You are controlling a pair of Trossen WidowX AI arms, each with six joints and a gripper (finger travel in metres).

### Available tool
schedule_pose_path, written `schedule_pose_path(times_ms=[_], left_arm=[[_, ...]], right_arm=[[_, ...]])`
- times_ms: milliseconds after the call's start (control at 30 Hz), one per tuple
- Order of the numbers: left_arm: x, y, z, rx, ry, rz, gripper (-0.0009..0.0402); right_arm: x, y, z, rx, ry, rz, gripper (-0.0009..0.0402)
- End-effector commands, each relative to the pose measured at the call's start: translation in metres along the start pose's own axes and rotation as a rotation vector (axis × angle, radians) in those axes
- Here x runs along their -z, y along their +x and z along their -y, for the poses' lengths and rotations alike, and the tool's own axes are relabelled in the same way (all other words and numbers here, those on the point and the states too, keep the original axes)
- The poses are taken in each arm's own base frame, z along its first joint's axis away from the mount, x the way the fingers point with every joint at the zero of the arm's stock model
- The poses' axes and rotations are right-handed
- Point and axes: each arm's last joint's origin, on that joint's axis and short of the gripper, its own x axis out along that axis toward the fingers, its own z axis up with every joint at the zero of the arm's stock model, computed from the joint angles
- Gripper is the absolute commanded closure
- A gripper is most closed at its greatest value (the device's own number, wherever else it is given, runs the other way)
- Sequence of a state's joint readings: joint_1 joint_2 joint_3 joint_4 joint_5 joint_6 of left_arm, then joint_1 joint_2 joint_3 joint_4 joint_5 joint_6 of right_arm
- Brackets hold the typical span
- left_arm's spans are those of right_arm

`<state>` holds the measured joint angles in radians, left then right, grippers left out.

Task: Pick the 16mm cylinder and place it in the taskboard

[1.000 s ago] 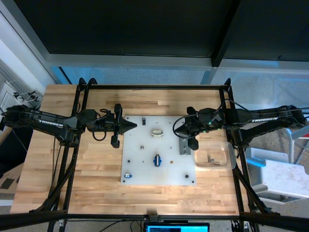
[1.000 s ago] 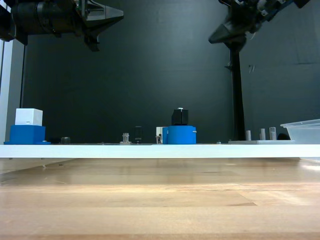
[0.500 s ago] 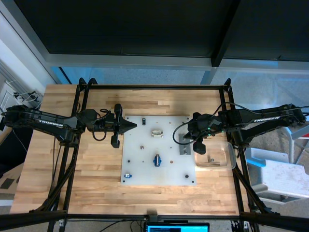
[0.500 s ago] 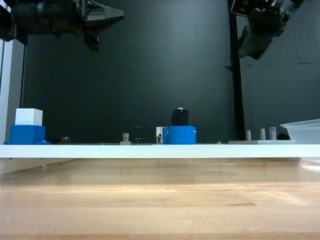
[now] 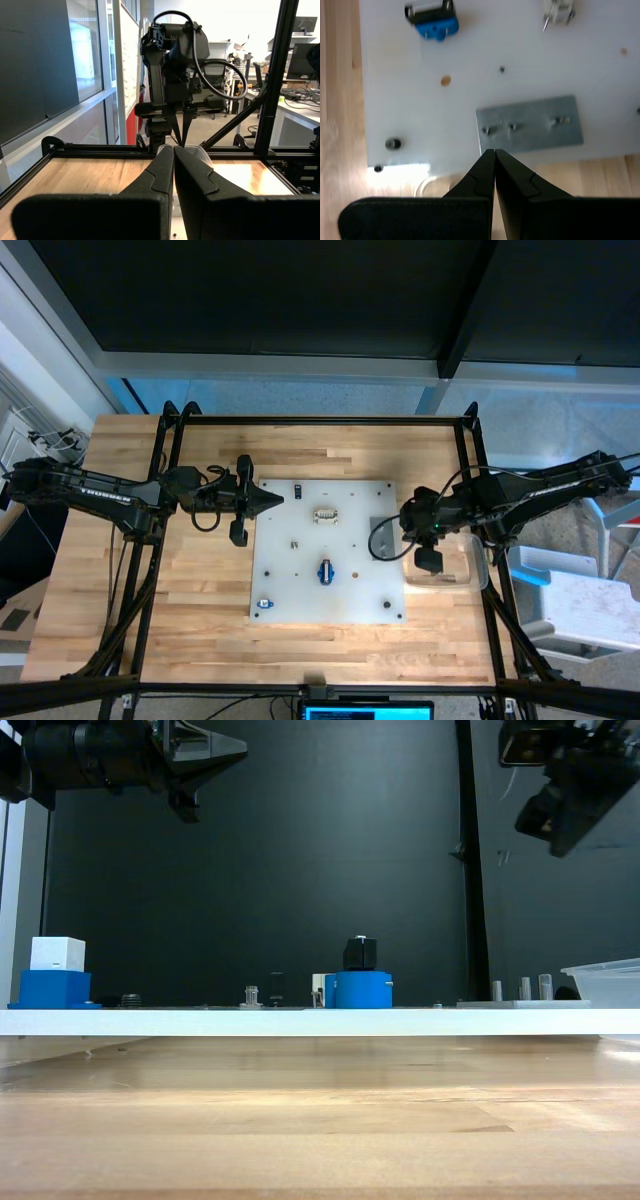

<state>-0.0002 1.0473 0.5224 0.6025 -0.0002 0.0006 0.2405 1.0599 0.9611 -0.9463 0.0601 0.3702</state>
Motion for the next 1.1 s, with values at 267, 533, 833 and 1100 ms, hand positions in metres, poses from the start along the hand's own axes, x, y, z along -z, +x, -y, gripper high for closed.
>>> schedule_pose_path(times_ms=[267, 533, 833, 1100], left_arm=[[0.000, 0.000, 0.000, 0.000, 0.000, 0.001, 0.0393], [0.000, 0.000, 0.000, 0.000, 0.000, 0.001, 0.0393], [0.000, 0.000, 0.000, 0.000, 0.000, 0.001, 0.0393], [0.000, 0.000, 0.000, 0.000, 0.000, 0.001, 0.0393]], right_arm=[[0.020, -0.002, -0.011, 0.016, -0.032, -0.146, 0.0393], [0.029, -0.004, -0.018, 0.013, -0.062, -0.197, 0.0393], [0.038, -0.005, -0.024, 0.013, -0.086, -0.250, 0.0393], [0.054, 0.002, -0.030, 0.025, -0.083, -0.306, 0.0393]])
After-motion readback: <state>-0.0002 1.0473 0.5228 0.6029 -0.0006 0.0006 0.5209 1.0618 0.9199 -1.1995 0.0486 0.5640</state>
